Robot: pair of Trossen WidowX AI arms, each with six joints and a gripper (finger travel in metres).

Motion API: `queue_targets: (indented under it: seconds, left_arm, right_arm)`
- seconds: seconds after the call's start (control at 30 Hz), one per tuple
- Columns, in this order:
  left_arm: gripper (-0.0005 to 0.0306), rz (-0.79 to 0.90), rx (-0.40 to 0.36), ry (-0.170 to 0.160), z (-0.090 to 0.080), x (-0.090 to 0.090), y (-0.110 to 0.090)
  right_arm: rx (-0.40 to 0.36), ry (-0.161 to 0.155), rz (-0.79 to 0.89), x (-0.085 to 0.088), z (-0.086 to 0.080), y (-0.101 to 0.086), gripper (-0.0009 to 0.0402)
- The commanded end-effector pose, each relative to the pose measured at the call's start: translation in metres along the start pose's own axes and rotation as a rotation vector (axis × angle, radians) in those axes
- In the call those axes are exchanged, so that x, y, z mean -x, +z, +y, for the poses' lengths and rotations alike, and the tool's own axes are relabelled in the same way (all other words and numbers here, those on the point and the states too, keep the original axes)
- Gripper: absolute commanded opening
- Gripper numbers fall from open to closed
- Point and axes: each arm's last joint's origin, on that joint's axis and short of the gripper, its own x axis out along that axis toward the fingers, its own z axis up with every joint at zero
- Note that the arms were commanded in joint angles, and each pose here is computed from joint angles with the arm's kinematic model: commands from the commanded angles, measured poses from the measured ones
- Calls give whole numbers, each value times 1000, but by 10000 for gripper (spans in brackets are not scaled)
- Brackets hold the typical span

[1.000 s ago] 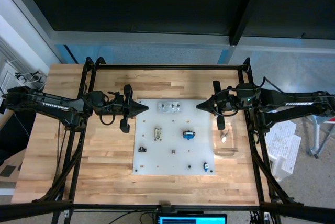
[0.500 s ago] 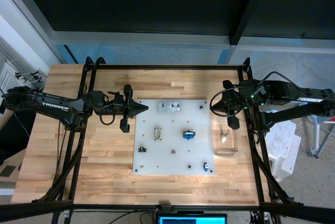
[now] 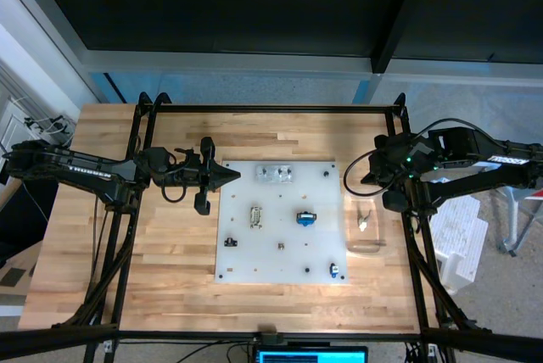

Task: Pick the RJ45 connector and install on taskboard

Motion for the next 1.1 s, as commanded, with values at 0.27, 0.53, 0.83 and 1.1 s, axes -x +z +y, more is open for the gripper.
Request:
queue_targets:
  seconds: [0.27,0.53,0.83,1.1]
  left_arm:
    - [0,0,0,0,0,0,0]
    - [0,0,0,0,0,0,0]
    - [0,1,0,0,0,0,0]
    - [0,1,0,0,0,0,0]
  right_arm:
    - [1,0,121,0,0,-11,0]
    - [-17,7,204,0,1,-19,14]
    - [-21,7,268,-3,2,-21,35]
    - [-34,6,320,-5,5,-23,85]
